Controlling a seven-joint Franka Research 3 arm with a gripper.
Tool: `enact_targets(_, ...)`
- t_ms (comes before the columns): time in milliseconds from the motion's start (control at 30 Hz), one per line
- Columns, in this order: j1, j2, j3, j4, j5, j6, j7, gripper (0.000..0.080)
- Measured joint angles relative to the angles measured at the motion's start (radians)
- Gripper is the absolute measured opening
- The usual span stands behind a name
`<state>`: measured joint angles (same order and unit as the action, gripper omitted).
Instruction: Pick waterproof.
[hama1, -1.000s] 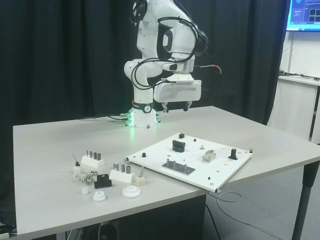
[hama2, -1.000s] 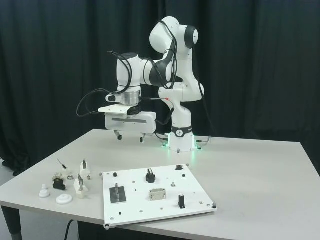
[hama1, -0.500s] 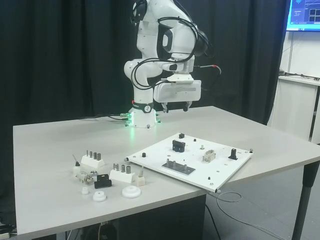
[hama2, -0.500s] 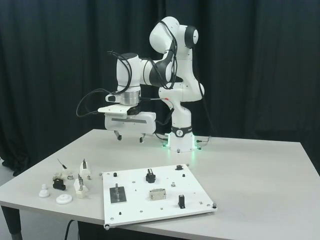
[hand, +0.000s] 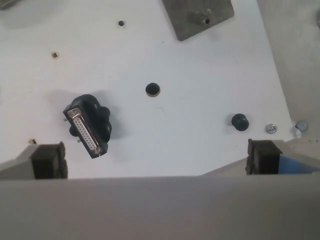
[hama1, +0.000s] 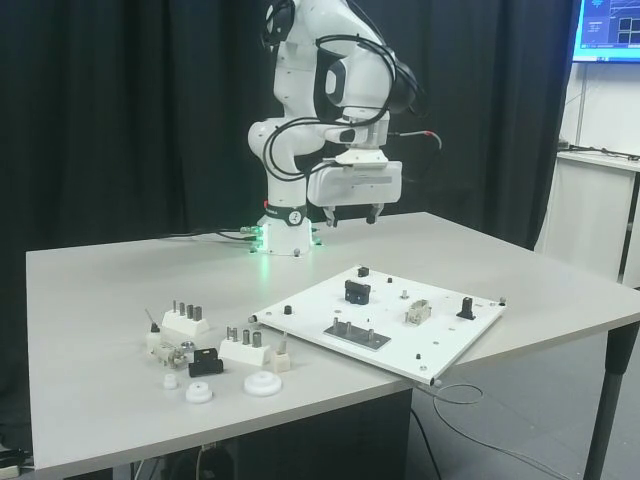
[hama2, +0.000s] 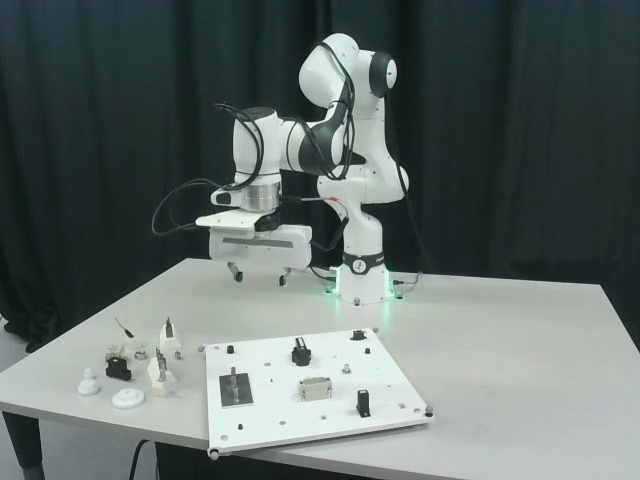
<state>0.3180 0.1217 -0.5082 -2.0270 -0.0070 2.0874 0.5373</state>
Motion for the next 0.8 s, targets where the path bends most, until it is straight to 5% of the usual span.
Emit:
enact_targets(333,0.000,0.005,0.000,-0.001,0.000,0.018,-0.093,0.0800)
enact_targets(800,-0.037,0.029,-0.012,0.001,-0.007,0.118,-0.210,0.0800)
